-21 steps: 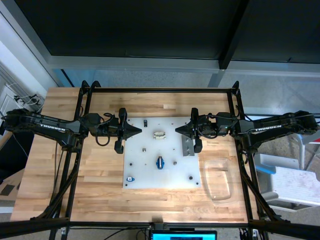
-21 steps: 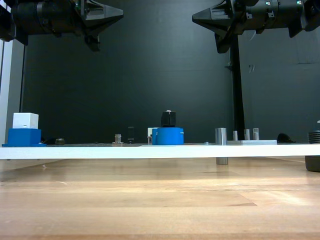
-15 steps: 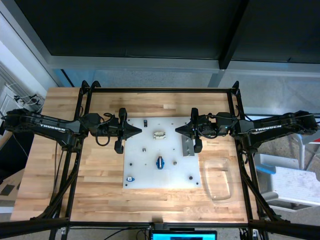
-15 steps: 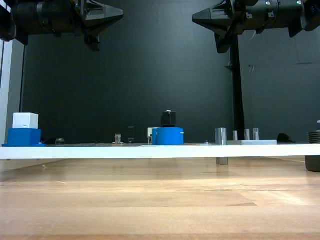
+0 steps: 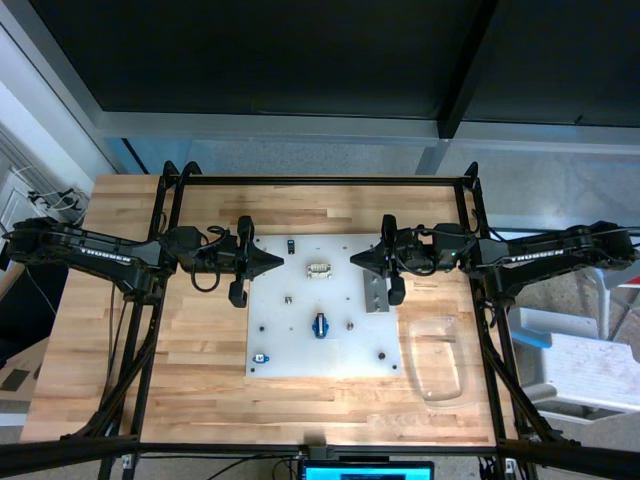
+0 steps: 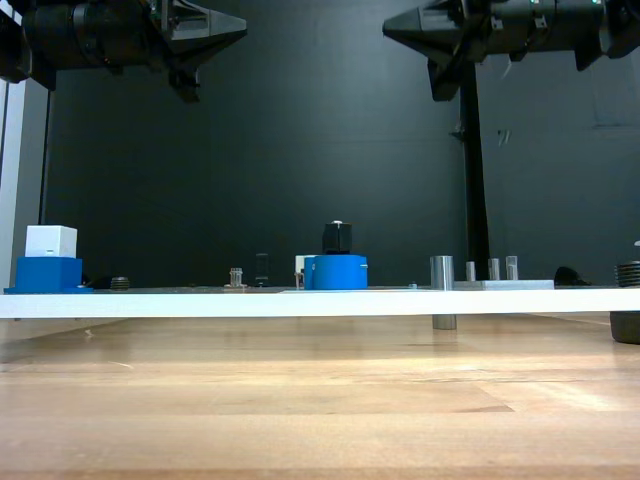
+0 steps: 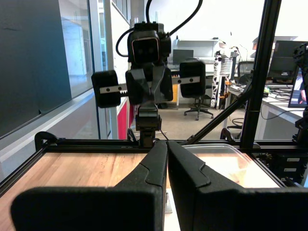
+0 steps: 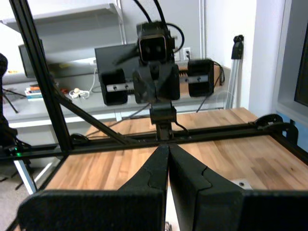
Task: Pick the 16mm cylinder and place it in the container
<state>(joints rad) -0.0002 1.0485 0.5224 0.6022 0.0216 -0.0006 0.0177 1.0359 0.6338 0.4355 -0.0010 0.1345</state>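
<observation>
High view, left side first: the left gripper (image 5: 278, 262) hung above the left edge of the white board (image 5: 300, 340). It was a matte black wedge pointing inward. In the left wrist view its fingers (image 7: 154, 166) were pressed together tip to tip.

The board was a smooth, flat square plate lying on the striped butcher-block counter (image 5: 200, 390). Near its left front corner sat a small blue block (image 5: 260, 357) with a white cube on top. Toward the middle stood the blue part (image 5: 320, 325), a round blue body with a black cap.

Just right of it was the 16mm cylinder (image 5: 349, 324), a short, smooth, silver-grey peg. It stood upright in the board, and the low view showed it poking out underneath (image 6: 442, 272).

Beyond it lay the grey metal block (image 5: 375, 292), which carried the thinner pegs (image 6: 493, 268). The right gripper (image 5: 356, 260) hovered high over that block's far end, and its black fingers (image 8: 154, 173) were also closed together.

A black knob (image 5: 383, 355) sat between the cylinder and the container (image 5: 435, 358). The container was a clear tray, a rounded rectangle with a raised rim. It rested on the wood just beside the board's right edge, well apart from the peg.
</observation>
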